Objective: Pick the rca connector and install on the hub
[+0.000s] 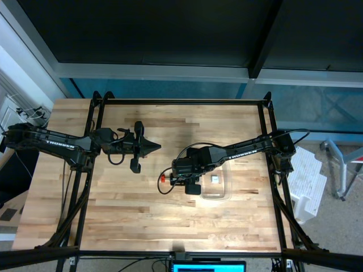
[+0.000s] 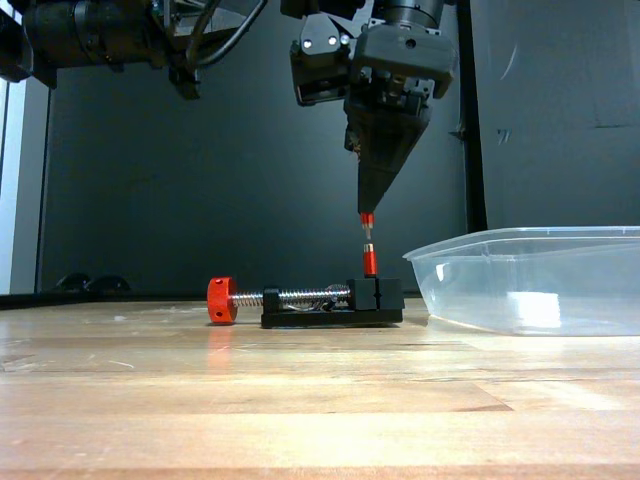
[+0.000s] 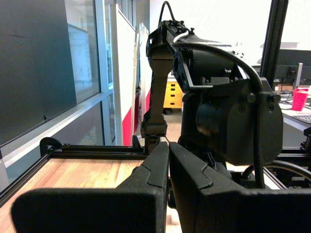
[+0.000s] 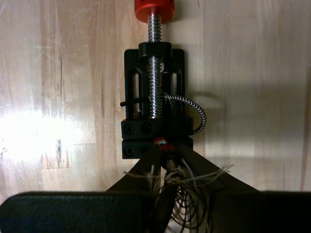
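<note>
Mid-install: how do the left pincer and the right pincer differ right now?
Pose: the left pincer lies level above the table, away from the hub; the right pincer points straight down over the hub. Load: the left pincer is shut on nothing; the right pincer is shut on the rca connector, held upright over the red fitting. Both are shut.

From where I stood, the only wording I could read was the white "TROSSEN" along the left arm (image 1: 58, 144). It ran behind the left gripper (image 1: 153, 147), which hung pinched together. The right arm (image 1: 249, 148) carried a similar white mark, too small to read. That one sat behind the right gripper (image 2: 367, 212), which clamped the rca connector (image 2: 368, 240) above the hub (image 2: 330, 300).
</note>
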